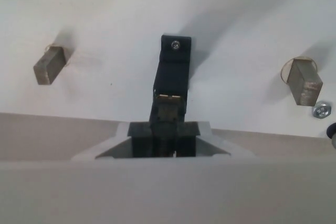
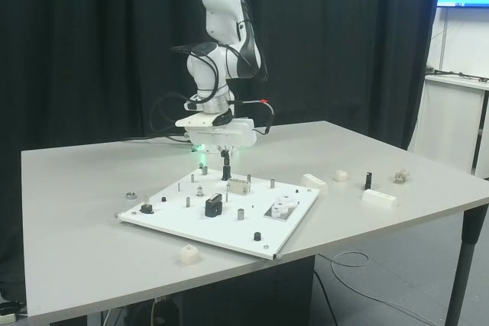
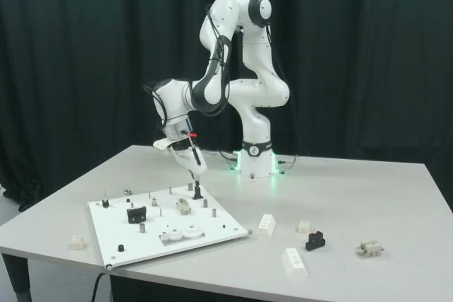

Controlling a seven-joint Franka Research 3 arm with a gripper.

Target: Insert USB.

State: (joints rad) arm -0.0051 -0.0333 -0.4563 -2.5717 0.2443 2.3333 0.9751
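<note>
In the wrist view my gripper (image 1: 164, 141) is shut on a black USB plug (image 1: 168, 109). Its metal tip (image 1: 169, 97) meets the lower end of a black socket block (image 1: 176, 64), which is screwed upright onto the white board (image 1: 115, 19). How deep the tip sits I cannot tell. In the first room view the gripper (image 2: 225, 159) hangs straight over the socket block (image 2: 226, 174) near the board's far edge. The second room view shows the gripper (image 3: 195, 176) just above the block (image 3: 197, 192).
Two grey pegs (image 1: 50, 65) (image 1: 304, 81) and a nut (image 1: 321, 110) flank the socket. The board (image 2: 229, 227) carries several pins, gears (image 2: 284, 205) and a black bracket (image 2: 212, 206). Loose white blocks (image 2: 378, 198) (image 2: 189, 253) and a black part (image 2: 367, 180) lie on the grey table.
</note>
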